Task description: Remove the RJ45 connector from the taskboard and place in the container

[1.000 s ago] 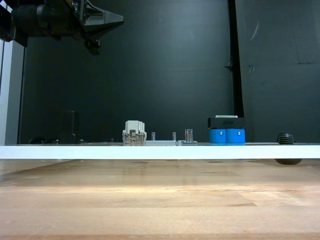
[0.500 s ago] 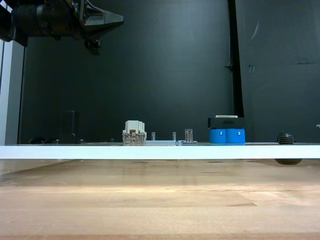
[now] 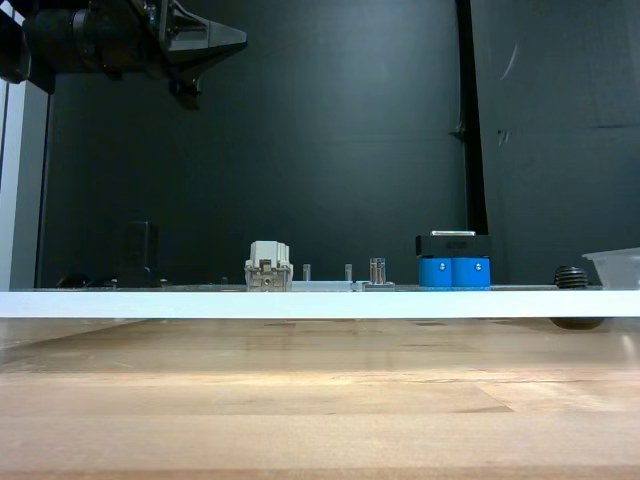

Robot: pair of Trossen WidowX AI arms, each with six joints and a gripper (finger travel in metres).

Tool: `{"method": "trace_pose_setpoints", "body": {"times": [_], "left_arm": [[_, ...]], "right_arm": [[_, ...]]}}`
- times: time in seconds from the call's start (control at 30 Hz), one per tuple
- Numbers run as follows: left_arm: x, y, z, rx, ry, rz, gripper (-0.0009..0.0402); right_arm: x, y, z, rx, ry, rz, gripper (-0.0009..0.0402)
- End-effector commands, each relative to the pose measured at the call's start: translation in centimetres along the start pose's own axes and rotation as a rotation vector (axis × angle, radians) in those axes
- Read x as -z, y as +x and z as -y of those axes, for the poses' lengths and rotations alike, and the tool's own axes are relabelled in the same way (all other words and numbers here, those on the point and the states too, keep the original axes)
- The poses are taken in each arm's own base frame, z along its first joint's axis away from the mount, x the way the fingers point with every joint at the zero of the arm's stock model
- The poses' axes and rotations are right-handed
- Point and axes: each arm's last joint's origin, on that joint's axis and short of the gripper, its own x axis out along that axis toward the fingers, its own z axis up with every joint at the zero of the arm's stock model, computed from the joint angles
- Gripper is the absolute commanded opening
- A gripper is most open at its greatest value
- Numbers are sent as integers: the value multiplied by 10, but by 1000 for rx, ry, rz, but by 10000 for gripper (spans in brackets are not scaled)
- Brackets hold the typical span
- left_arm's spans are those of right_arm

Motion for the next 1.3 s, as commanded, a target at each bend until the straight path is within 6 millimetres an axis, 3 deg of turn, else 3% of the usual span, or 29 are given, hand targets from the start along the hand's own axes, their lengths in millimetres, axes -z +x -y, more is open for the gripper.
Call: {"method": "trace_pose_setpoints", "body": {"times": [0.03,0.23,0.43,0.83,1.0,1.3], "left_arm": [[0,0,0,0,0,1,0],[0,0,0,0,0,1,0],[0,0,0,0,0,1,0],[0,0,0,0,0,1,0],[0,0,0,0,0,1,0],[0,0,0,0,0,0,0]], "right_arm": [[-5,1,2,7,159,27,215],[-16,0,5,6,373,61,215],[-23,10,5,34,467,55,215],[-24,27,1,63,519,49,208],[-24,27,0,56,521,49,153],[-25,26,-1,37,506,50,12]]}}
